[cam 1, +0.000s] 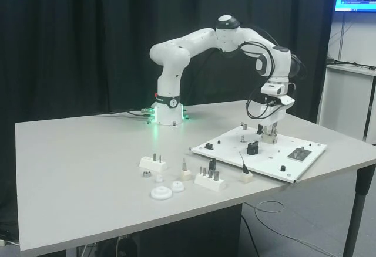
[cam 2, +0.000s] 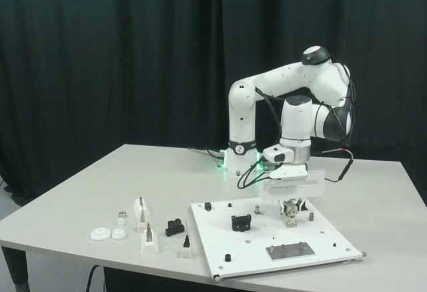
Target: Insert waterproof.
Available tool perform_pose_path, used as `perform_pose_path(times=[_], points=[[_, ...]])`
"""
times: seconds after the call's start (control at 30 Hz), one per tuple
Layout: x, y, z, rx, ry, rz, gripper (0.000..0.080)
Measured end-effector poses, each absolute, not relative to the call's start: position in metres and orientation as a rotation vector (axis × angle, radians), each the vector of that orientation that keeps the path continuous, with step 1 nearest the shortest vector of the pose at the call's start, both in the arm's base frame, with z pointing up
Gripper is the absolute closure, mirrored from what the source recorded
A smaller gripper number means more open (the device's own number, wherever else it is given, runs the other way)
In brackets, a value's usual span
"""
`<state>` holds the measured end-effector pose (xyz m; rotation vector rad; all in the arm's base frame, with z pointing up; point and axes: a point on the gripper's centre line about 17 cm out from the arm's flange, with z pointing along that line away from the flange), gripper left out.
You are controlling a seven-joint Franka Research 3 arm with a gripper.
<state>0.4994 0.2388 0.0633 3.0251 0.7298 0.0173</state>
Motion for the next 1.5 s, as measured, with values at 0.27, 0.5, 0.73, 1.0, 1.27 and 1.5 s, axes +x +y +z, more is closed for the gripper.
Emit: perform_pose_path(times=[0.27,0.5,0.73,1.0,1.27,1.5], points=[[0.500,0.239,0.063,3.034,0.728,0.015,0.0489],[0.500,0.239,0.063,3.037,0.729,0.013,0.0489],[0.499,0.237,0.061,3.037,0.733,0.006,0.0435],[0.501,0.235,0.063,3.043,0.725,0.008,0.0141],[0.501,0.238,0.077,3.063,0.726,-0.004,0.0010],[0.500,0.229,0.102,3.058,0.720,-0.029,0.0010]])
